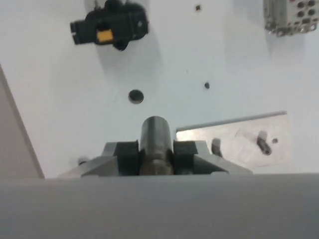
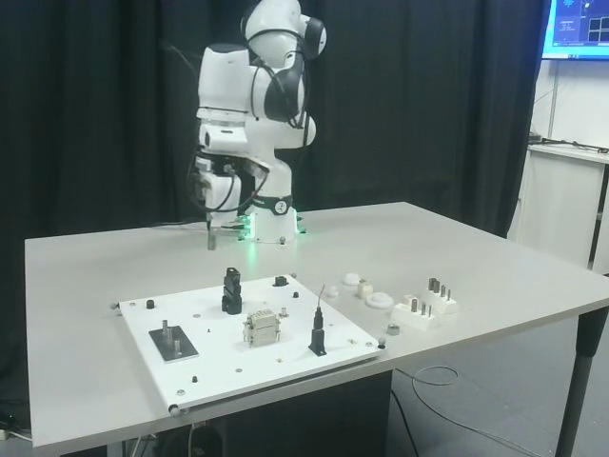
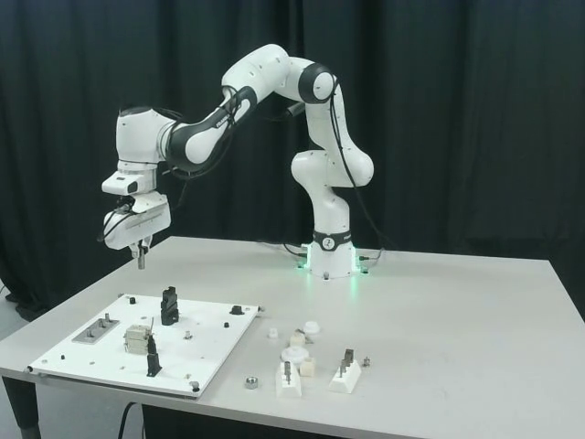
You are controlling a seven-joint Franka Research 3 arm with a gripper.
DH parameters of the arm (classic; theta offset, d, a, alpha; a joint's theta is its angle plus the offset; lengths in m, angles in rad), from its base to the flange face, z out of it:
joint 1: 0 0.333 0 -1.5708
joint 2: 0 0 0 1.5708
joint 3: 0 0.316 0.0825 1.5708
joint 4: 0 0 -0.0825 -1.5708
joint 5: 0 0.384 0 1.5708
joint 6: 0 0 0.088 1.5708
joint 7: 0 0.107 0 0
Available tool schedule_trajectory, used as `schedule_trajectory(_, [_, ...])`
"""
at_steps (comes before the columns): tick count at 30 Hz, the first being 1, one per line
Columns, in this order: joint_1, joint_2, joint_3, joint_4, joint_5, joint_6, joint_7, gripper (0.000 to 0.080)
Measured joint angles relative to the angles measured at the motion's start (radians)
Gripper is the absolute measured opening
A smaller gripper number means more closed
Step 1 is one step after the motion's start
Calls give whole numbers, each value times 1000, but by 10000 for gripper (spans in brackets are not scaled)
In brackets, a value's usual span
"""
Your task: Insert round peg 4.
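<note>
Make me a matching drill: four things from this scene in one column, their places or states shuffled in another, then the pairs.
Things:
1. round peg
2. black connector
3. grey metal plate
4. white holders

Places or states:
A. on the grey table, off the board
B. held in the gripper, in the air
C. upright mid-board
D. flat on the board, with pins on it

Pairs: 1-B, 2-C, 3-D, 4-A

Both room cameras are facing the white arm [image 3: 228,101] from a distance, sharing the flat white board [image 2: 285,357]; the wrist camera is looking down close over it.
</note>
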Motion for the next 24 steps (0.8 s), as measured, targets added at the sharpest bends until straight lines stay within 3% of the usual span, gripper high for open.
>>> schedule_trajectory(12, [-5, 1, -58, -81, 101, 75, -106, 143])
schedule_trajectory(19, [-17, 18, -60, -135, 191, 156, -207, 143])
schedule_trajectory(24, [-21, 53, -60, -156, 258, 212, -277, 143])
